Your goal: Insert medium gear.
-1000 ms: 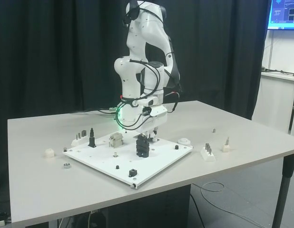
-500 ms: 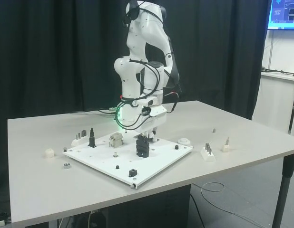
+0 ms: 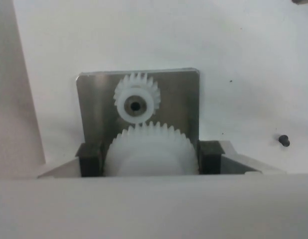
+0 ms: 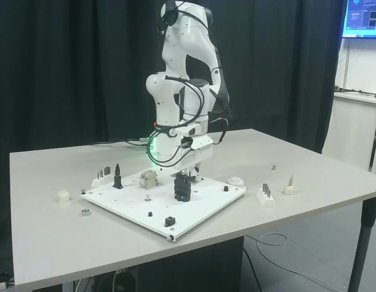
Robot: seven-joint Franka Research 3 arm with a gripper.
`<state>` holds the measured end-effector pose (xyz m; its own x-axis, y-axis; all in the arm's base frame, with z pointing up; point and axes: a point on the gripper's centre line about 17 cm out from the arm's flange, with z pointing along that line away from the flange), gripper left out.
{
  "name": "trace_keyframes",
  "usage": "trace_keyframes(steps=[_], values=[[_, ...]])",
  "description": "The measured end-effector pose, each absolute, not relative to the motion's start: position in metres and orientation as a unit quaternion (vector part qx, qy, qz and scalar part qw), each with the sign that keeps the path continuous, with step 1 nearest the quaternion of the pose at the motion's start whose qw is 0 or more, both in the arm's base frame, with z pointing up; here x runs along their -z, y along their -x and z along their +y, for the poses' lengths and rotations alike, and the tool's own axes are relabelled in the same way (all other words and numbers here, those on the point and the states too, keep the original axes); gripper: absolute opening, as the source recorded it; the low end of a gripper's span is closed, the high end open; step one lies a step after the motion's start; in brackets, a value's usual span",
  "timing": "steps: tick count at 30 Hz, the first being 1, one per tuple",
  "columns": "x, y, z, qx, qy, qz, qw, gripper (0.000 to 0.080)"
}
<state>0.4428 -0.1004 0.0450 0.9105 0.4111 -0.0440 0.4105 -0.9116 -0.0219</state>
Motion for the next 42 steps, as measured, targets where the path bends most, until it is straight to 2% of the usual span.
trace_keyframes(steps=[42], values=[[-0.0443,-0.4401,-0.0968,-0.029,0.977,-0.212,0.01,0.0397]])
